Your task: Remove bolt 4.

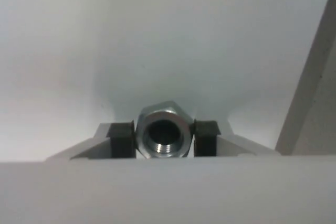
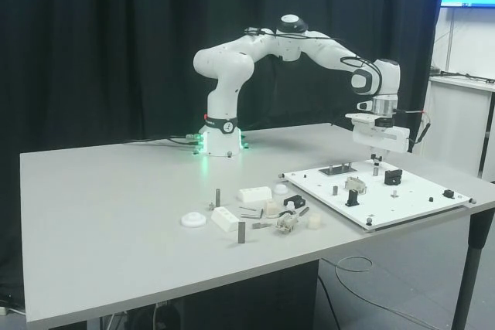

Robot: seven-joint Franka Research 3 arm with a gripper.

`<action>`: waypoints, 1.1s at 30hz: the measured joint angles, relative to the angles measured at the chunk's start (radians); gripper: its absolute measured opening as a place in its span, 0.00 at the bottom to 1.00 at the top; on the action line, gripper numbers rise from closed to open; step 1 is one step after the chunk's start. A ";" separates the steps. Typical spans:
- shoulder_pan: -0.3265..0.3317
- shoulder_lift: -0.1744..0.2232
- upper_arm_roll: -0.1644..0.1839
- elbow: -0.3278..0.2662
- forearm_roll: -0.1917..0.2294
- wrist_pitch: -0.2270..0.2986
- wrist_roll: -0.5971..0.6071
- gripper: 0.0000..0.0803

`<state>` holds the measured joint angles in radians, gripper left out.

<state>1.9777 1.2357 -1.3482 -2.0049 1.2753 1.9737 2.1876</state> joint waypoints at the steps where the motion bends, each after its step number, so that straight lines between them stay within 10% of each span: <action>1: 0.000 0.000 0.000 0.000 0.000 0.000 0.000 0.36; 33: -0.011 -0.003 0.000 0.009 -0.003 -0.016 -0.204 0.30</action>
<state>1.9662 1.2324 -1.3481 -1.9959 1.2723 1.9575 1.9835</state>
